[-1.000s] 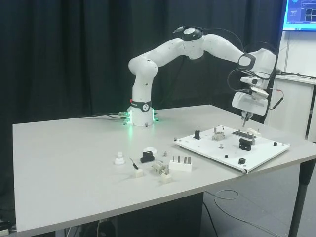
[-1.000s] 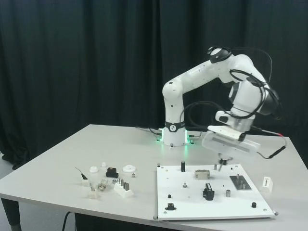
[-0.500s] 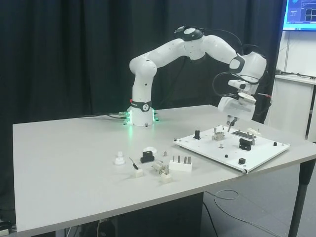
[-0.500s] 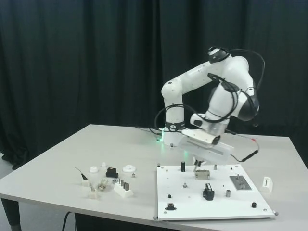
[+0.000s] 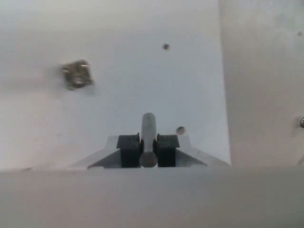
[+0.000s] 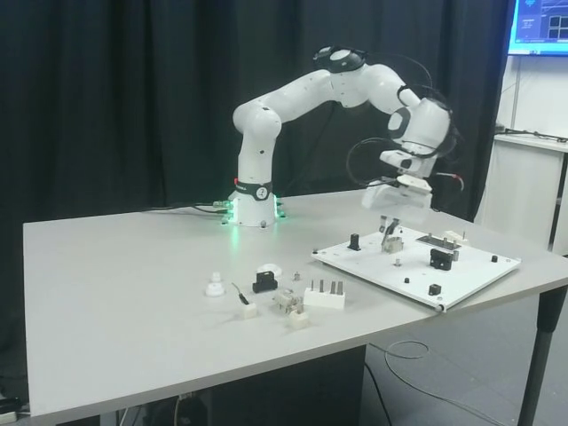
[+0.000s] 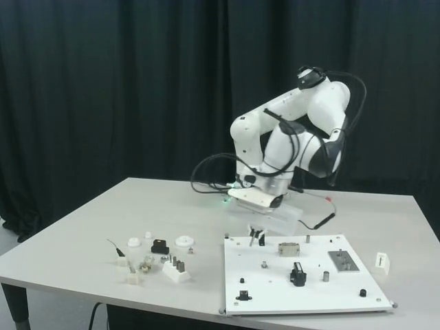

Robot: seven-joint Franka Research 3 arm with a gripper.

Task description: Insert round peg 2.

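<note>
Carrying a round grey peg (image 5: 148, 137) clamped between its two black fingers (image 5: 128, 149), the end effector (image 6: 389, 224) hung above the white assembly board (image 6: 461, 277) on the grey tabletop (image 6: 115, 293). In the wrist view the peg sat low in the middle of the frame, its rounded end facing the camera and its shaft pointing down toward the board. In the first room view the white arm (image 6: 302, 89) reached from the upper middle of the frame to the right, with the end effector over the board's rear part; in the second room view it stood (image 7: 256, 236) at the board's upper left corner.

A small hole (image 5: 180, 130) showed on the board just beside the peg in the wrist view, and a square metal fitting (image 5: 77, 75) lay in the upper left. Which hole was meant for this peg could not be told.

To do the step well, the peg likely needed to be kept upright, centred over its hole before lowering, and brought down slowly, so that it would not catch on the rim or tilt in the grip. Releasing should wait until the peg was seated.
</note>
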